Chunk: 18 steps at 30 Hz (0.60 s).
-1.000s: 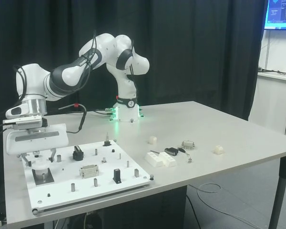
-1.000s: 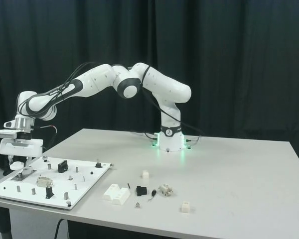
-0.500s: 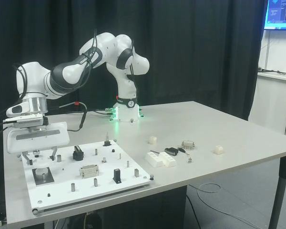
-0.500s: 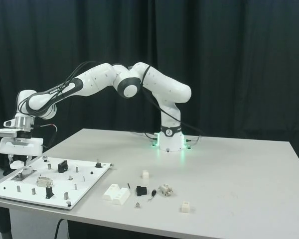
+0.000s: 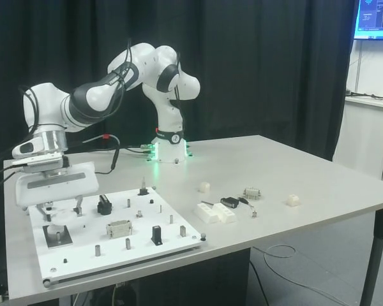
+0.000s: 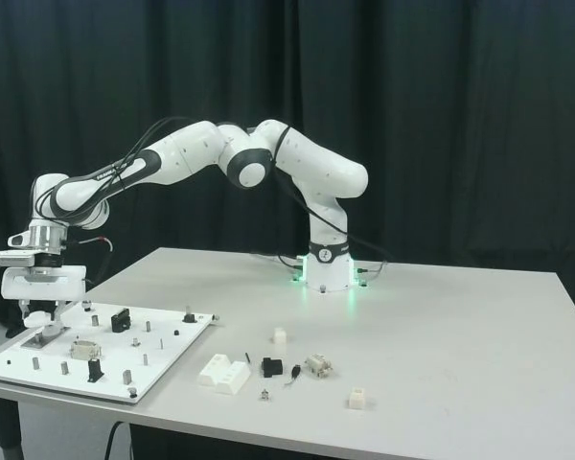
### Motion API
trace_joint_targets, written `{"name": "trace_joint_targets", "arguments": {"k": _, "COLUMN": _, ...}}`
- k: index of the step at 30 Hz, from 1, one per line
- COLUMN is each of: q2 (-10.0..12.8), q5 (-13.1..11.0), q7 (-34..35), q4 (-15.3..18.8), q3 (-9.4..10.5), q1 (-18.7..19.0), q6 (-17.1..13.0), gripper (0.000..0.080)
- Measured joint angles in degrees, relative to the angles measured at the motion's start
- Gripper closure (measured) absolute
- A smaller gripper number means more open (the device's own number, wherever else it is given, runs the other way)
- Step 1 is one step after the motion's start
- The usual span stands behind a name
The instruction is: Place large gear.
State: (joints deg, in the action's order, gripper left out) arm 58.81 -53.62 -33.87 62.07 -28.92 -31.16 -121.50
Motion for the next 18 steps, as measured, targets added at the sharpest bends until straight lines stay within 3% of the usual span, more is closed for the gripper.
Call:
{"name": "trace_joint_targets", "arguments": {"k": 10, "q2": -2.28, "q5": 0.0, "q7": 1.04, "q4": 0.9, "q3": 0.0, "q1": 2.1, "q6": 6.82, "gripper": 0.0215}}
{"name": "trace_joint_targets", "arguments": {"k": 18, "q2": -6.1, "q5": 0.16, "q7": 1.22, "q4": 5.71, "q3": -0.16, "q1": 5.93, "q6": 9.95, "gripper": 0.0215}}
